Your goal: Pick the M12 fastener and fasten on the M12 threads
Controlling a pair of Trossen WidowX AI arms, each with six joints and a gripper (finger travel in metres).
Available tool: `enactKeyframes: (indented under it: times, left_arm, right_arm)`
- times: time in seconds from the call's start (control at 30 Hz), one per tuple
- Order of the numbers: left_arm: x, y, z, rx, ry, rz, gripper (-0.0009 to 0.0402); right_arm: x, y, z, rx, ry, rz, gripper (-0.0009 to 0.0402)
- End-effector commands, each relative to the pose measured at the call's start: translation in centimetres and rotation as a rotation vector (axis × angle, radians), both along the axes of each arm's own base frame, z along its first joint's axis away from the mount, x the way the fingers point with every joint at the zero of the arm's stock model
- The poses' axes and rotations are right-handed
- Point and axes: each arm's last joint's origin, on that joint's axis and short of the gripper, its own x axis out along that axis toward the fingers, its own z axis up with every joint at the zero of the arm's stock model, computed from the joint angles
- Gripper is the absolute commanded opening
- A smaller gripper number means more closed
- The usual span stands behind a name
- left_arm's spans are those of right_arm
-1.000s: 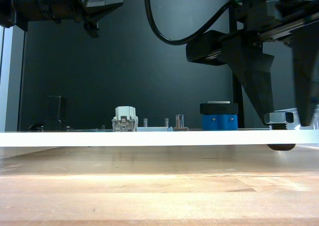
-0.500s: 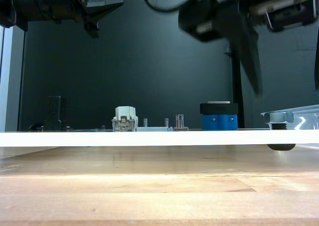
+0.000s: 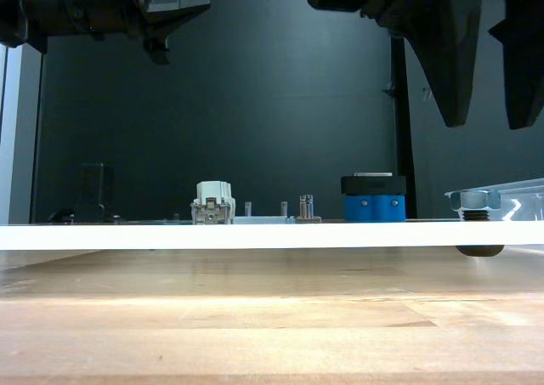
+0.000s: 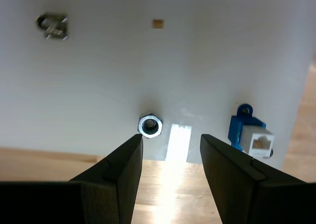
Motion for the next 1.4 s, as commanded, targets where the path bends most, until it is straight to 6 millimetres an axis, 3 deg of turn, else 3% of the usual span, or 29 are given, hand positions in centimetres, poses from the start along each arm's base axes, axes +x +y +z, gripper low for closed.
enactKeyframes:
  times: [0.03,0.23,0.37,0.63,1.03,1.1,1.27,1.4]
  left_arm:
    - [0.0,0.0,0.0,0.0,0.0,0.0,0.0]
    - [0.0,0.0,0.0,0.0,0.0,0.0,0.0]
    - [0.0,0.0,0.0,0.0,0.0,0.0,0.0]
    - [0.0,0.0,0.0,0.0,0.0,0.0,0.0]
    - [0.0,0.0,0.0,0.0,0.0,0.0,0.0]
    - [0.0,0.0,0.0,0.0,0.0,0.0,0.0]
    - [0.0,0.0,0.0,0.0,0.0,0.0,0.0]
    - [0.0,0.0,0.0,0.0,0.0,0.0,0.0]
  right_arm:
    - [0.0,0.0,0.1,-0.02,-0.004,0.121,0.0153]
    - [0.1,-0.3,0.1,-0.124,0.004,0.459,0.0149]
    - [-0.1,-0.6,0.1,-0.222,0.062,0.795,0.0149]
    - [0.1,-0.2,0.2,-0.219,0.06,1.259,0.0149]
    - [0.2,-0.2,0.3,-0.23,0.065,1.379,0.0142]
    - [0.2,-0.4,0.0,-0.215,0.074,1.377,0.0115]
    - [0.0,-0.9,-0.4,-0.183,0.091,1.431,-0.0006]
    - [0.1,-1.4,-0.5,-0.183,0.102,1.442,0.0012]
